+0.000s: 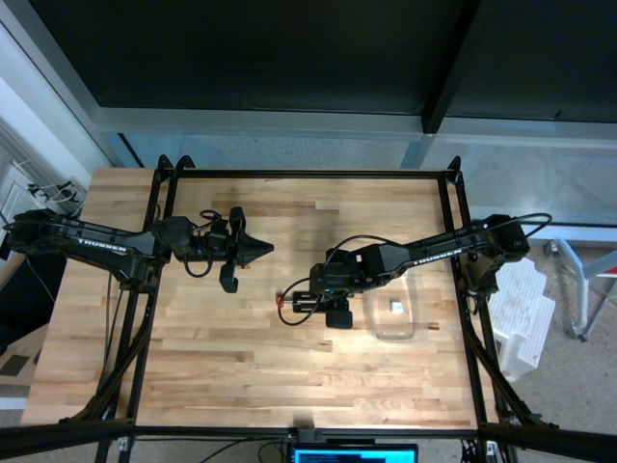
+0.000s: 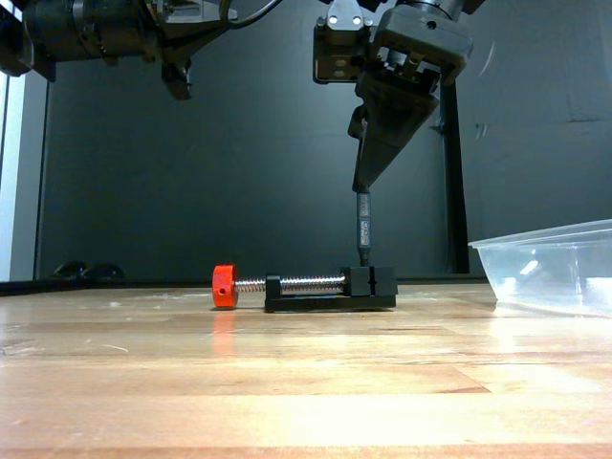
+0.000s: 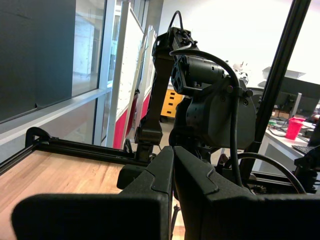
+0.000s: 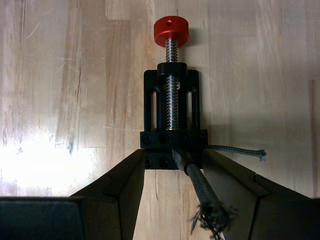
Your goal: Remove the USB-C connector from taskboard and place in the container
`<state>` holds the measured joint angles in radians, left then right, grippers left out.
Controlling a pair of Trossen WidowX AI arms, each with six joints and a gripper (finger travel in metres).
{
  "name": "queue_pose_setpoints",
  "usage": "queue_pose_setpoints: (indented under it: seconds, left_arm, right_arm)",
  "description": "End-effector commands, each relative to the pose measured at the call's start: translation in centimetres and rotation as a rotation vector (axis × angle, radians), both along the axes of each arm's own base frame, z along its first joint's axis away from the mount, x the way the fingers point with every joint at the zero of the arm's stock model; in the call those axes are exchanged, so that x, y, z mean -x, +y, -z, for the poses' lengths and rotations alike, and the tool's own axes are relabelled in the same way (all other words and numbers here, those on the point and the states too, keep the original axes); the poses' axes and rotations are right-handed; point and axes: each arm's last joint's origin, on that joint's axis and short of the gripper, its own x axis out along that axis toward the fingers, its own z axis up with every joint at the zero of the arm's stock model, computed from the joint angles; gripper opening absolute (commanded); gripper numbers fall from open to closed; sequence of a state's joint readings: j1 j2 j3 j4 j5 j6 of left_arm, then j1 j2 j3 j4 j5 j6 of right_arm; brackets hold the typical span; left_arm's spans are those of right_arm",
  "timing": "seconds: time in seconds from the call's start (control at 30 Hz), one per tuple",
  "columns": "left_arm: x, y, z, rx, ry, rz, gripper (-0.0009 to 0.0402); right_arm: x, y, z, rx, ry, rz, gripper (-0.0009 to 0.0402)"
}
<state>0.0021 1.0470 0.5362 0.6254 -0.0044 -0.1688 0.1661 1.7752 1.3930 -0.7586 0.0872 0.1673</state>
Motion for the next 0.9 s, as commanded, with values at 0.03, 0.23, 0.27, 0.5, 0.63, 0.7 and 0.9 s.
queue_pose_setpoints:
  seconds: [0.03, 0.23, 0.27, 0.5, 0.63, 0.7, 0.9]
  left_arm:
    - [0.0, 0.01, 0.01, 0.0, 0.0, 0.0, 0.0]
    - [0.0, 0.01, 0.01, 0.0, 0.0, 0.0, 0.0]
    - [0.0, 0.0, 0.01, 0.0, 0.0, 0.0, 0.0]
    - [0.0, 0.01, 0.01, 0.0, 0.0, 0.0, 0.0]
    - [0.0, 0.01, 0.01, 0.0, 0.0, 0.0, 0.0]
    - [0.0, 0.01, 0.01, 0.0, 0.0, 0.0, 0.0]
    - [0.0, 0.01, 0.01, 0.0, 0.0, 0.0, 0.0]
  right_arm:
    - [0.16, 0.0, 0.33, 0.004, 0.011, -0.001, 0.0147]
    - [0.12, -0.08, 0.42, 0.025, 0.002, 0.011, 0.0129]
    - [0.11, -0.09, 0.42, 0.024, 0.002, 0.01, 0.0127]
    - [0.05, -0.08, 0.5, 0.023, -0.006, 0.01, 0.0116]
    - [0.04, -0.07, 0.74, 0.021, -0.013, 0.01, 0.0108]
    - [0.05, -0.07, 0.73, 0.021, -0.012, 0.01, 0.0102]
    - [0.02, -0.08, 0.73, 0.021, -0.014, 0.01, 0.0073]
